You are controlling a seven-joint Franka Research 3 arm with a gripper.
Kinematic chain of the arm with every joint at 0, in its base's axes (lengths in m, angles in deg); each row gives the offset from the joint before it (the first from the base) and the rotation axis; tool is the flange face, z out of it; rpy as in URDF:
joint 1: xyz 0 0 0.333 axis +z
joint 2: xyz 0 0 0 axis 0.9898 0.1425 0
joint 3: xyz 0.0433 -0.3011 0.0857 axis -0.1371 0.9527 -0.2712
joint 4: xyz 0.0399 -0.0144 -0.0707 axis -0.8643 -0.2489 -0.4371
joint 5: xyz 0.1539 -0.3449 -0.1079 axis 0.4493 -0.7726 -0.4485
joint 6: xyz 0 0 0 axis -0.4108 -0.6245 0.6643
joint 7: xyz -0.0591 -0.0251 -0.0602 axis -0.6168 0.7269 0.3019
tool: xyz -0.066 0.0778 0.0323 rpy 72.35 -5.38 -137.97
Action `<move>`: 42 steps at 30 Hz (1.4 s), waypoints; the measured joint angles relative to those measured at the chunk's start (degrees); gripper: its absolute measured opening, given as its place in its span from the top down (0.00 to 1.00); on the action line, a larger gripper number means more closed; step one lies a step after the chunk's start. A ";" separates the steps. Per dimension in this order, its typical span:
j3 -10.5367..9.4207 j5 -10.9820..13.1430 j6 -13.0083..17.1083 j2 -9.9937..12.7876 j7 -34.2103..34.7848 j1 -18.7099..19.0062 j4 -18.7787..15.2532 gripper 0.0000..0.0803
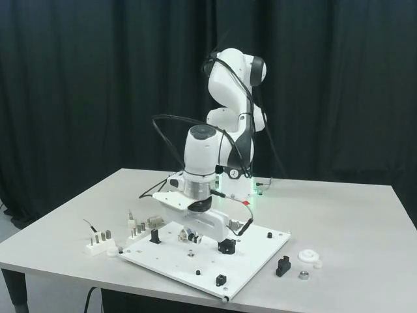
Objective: Insert BNC.
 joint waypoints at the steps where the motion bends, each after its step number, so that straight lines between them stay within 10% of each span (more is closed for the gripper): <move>1: 0.00 0.00 0.78 -0.34 0.00 -0.13 -0.74 0.85; 19: 0.00 4.00 12.70 -4.59 -3.24 -1.66 -11.10 0.85; 42: -0.13 10.39 13.71 -4.39 -9.94 -2.20 -12.70 0.85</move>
